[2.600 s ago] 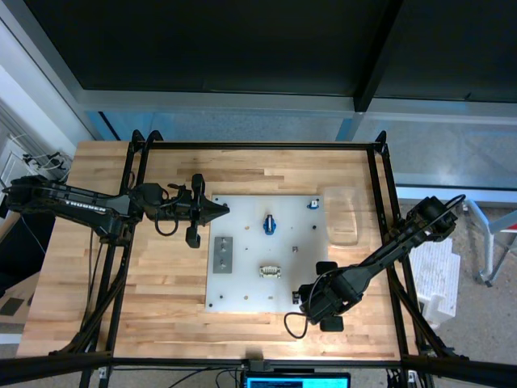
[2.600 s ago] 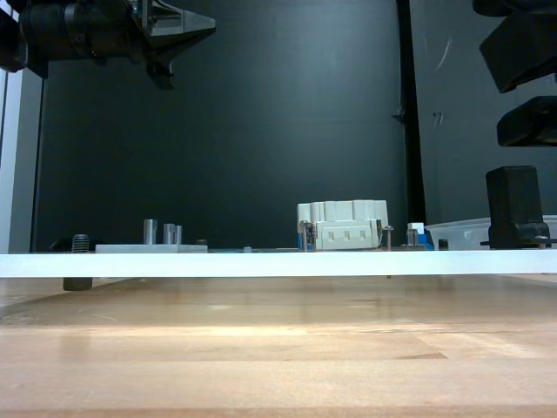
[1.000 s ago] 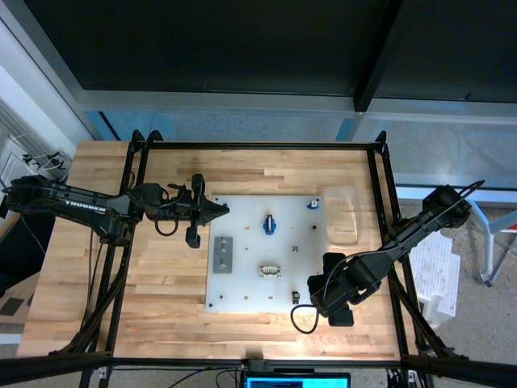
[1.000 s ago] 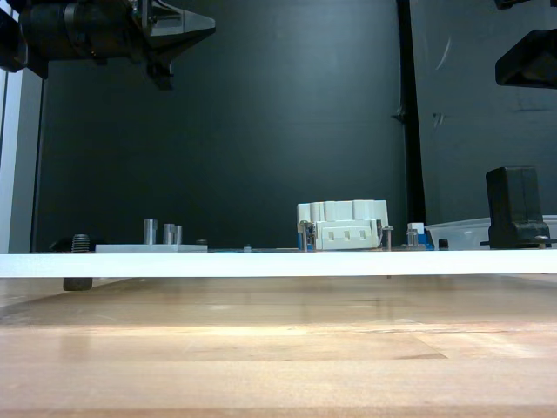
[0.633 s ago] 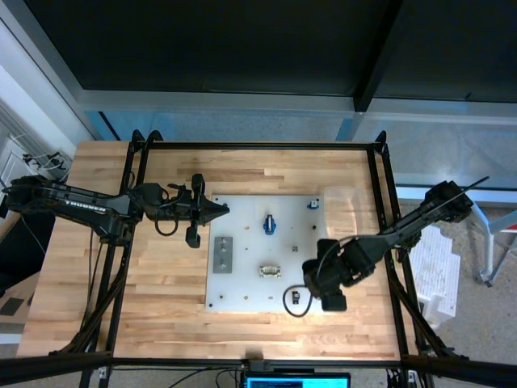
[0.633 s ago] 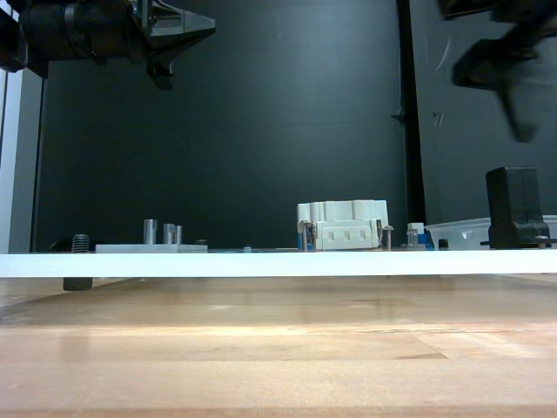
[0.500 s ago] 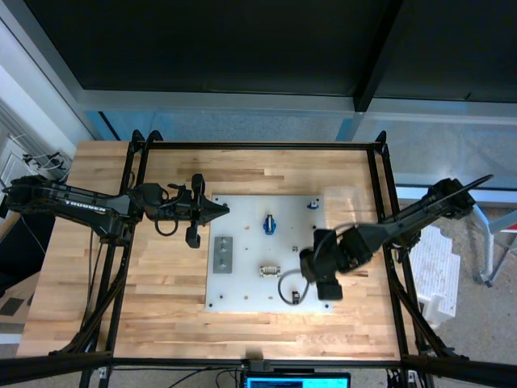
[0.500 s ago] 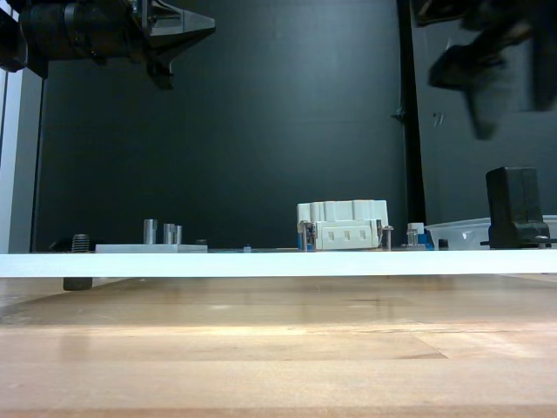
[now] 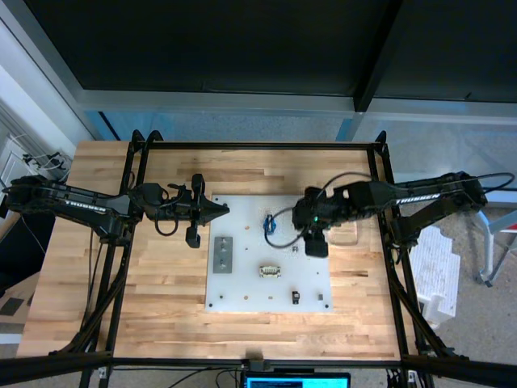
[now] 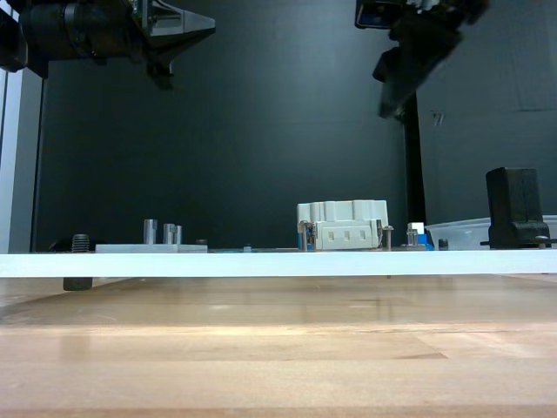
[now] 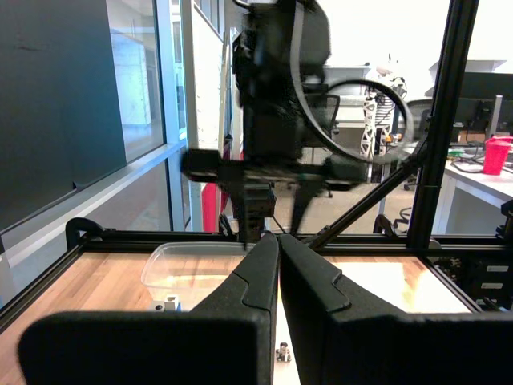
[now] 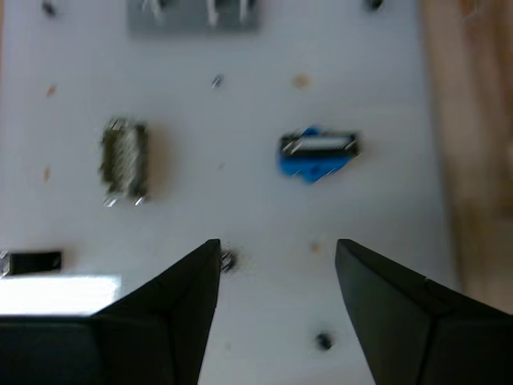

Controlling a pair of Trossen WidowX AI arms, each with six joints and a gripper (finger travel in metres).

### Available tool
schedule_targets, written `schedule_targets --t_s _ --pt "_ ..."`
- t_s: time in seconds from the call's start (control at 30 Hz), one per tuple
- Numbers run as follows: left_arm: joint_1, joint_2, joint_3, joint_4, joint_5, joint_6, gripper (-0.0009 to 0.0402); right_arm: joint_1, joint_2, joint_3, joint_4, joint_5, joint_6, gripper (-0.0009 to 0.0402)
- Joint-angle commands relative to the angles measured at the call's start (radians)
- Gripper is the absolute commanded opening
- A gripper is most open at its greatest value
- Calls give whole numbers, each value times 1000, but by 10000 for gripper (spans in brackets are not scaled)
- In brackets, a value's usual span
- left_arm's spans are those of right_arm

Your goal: Pick the 16mm bar and install on taskboard

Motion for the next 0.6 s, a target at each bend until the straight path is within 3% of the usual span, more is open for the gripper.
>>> schedule_targets --t_s 0.03,0.1,0.3,0.47,0.6 --pt "0 0 0 0 0 0 0 -42 -26 0 50 -13 -40 156" --pt "0 0 0 0 0 0 0 -57 -43 0 85 -16 -58 133" --pt "0 0 0 0 0 0 0 -95 -87 -40 213 -115 -106 56" --pt "0 0 0 0 0 0 0 -97 -134 -102 340 -113 -129 -4" --pt "0 0 0 0 0 0 0 -105 -169 -159 439 -114 -129 3"
